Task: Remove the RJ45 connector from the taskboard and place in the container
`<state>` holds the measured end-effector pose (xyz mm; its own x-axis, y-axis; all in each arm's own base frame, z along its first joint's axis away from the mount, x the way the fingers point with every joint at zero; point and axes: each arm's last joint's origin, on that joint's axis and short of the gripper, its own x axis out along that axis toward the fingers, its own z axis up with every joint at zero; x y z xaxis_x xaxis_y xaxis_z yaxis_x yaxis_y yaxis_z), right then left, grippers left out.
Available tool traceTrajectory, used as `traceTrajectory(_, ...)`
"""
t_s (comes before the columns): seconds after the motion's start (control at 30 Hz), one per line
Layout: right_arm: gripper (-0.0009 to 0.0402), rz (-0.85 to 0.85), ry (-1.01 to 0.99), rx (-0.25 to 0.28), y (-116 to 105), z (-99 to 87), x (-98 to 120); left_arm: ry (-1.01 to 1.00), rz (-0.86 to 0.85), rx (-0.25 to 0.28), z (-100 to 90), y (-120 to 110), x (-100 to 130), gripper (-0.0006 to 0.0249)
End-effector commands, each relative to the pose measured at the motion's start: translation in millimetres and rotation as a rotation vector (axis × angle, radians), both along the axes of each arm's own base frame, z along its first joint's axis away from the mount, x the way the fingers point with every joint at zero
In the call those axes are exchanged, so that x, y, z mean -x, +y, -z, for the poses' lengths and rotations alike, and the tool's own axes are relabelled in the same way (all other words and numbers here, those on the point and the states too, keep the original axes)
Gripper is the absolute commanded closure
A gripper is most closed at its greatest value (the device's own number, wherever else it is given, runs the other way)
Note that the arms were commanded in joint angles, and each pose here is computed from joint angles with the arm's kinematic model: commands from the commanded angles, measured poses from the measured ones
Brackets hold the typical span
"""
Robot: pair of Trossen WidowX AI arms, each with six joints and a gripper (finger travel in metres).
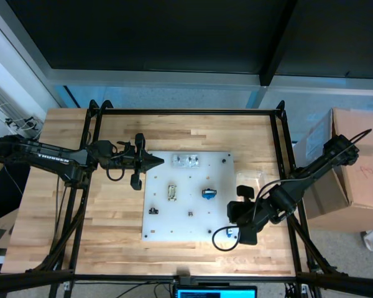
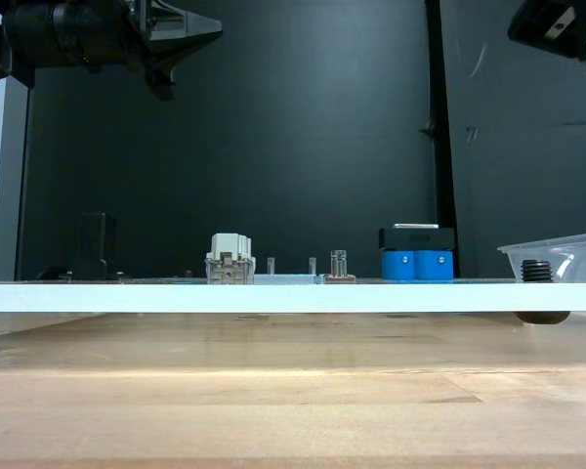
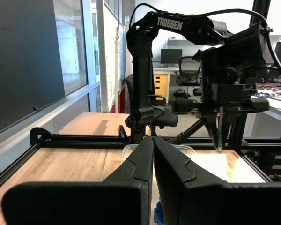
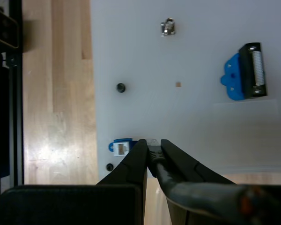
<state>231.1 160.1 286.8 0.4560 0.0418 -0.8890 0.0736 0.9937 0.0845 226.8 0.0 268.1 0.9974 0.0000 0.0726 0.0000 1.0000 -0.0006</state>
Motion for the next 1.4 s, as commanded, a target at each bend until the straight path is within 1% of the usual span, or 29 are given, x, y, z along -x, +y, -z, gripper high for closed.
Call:
traceTrajectory(0.03, 0.0393, 0.035, 0.013, -0.007, -11, -4.4, 1, 0.000, 0.000, 0.000, -0.1, 0, 0, 0.0243)
traceTrajectory(0.13, 0.0393, 0.099, 0.042, -0.047, -32, -7.5, 2, 0.000, 0.000, 0.000, -0.1, 0, 0, 0.0243)
traceTrajectory(0.2, 0.0393, 0.144, 0.044, -0.049, -50, -7.9, 5, 0.000, 0.000, 0.000, -0.1, 0, 0, 0.0243)
traceTrajectory(0.4, 0.0393, 0.194, 0.035, -0.004, -99, -6.0, 21, 0.000, 0.000, 0.000, -0.1, 0, 0, 0.0243)
traceTrajectory(0.53, 0.0393, 0.220, 0.071, 0.033, -126, -1.0, 34, 0.000, 0.000, 0.000, -0.1, 0, 0, 0.0243)
traceTrajectory(0.67, 0.0393, 0.221, 0.118, 0.078, -144, 1.5, 42, -0.001, 0.000, 0.000, -0.2, 0, 0, 0.0243)
traceTrajectory(0.83, 0.0393, 0.255, 0.139, 0.103, -164, 3.4, 47, 0.000, 0.000, -0.001, -0.1, 0, 0, 0.0243)
traceTrajectory(0.97, 0.0393, 0.309, 0.164, 0.117, -183, 8.5, 50, 0.000, 0.000, 0.000, -0.1, 0, 0, 0.0243)
traceTrajectory(1.17, 0.0393, 0.403, 0.214, 0.124, -210, 16.3, 58, 0.000, 0.000, 0.000, -0.1, 0, 0, 0.0243)
traceTrajectory(1.3, 0.0393, 0.456, 0.242, 0.081, -223, 23.3, 64, 0.000, 0.000, 0.000, -0.1, 0, 0, 0.0243)
traceTrajectory(1.4, 0.0393, 0.493, 0.274, 0.070, -229, 31.7, 69, 0.000, 0.000, 0.000, -0.1, 0, 0, 0.0243)
